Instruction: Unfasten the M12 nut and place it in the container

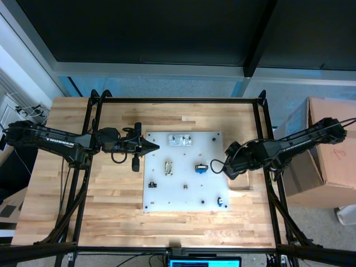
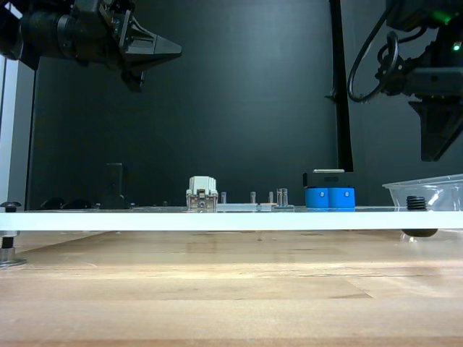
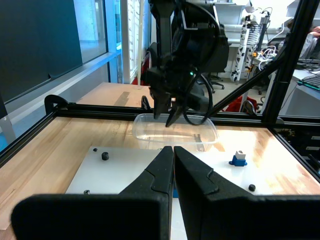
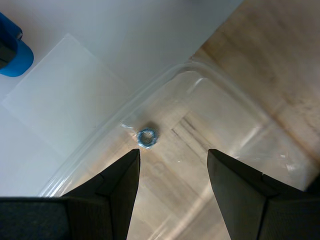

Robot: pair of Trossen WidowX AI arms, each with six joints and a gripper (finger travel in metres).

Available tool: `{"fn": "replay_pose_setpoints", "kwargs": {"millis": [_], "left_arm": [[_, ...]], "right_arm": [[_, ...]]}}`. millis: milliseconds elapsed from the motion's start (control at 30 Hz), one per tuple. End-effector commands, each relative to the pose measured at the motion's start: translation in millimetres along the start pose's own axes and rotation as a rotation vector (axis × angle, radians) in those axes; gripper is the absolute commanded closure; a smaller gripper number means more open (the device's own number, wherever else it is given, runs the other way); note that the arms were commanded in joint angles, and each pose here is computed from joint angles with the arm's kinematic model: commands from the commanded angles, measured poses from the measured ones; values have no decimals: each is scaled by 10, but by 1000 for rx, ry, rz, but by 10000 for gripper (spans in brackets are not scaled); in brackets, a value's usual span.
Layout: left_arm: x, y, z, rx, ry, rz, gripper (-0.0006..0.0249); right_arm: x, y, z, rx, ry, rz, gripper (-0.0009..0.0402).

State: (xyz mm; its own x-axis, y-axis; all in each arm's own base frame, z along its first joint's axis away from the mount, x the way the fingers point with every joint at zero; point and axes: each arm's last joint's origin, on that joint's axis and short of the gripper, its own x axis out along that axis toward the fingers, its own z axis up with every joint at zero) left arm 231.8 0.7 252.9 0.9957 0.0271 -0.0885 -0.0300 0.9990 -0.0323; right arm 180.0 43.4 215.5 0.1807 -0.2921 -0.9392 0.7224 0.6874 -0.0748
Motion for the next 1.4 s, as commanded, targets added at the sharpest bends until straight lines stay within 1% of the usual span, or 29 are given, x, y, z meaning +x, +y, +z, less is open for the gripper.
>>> {"fn": "replay_pose_setpoints", "kwargs": {"millis": [33,200,500,567,700,767,867,1400], "left_arm": [[0,0,0,0,0,0,243],[0,1,0,0,0,0,243],[0,0,0,0,0,0,243],[0,0,0,0,0,0,243],[0,0,0,0,0,0,243],[0,0,1,0,-1,0,243],[0,0,1,0,-1,0,243],[0,1,0,0,0,0,243]], "right_arm": [[122,47,-22,3,44,13,208],[307,60,-55,-21,98,18,208],[543,131,-7,-58,93,79,208],[592,144,-18,-59,95,74,208],[681,142,-51,-65,104,48,208],[714,132,-70,-66,105,46,208],[738,123,-85,-63,104,49,208],[715,134,-69,-63,102,59,208]]}}
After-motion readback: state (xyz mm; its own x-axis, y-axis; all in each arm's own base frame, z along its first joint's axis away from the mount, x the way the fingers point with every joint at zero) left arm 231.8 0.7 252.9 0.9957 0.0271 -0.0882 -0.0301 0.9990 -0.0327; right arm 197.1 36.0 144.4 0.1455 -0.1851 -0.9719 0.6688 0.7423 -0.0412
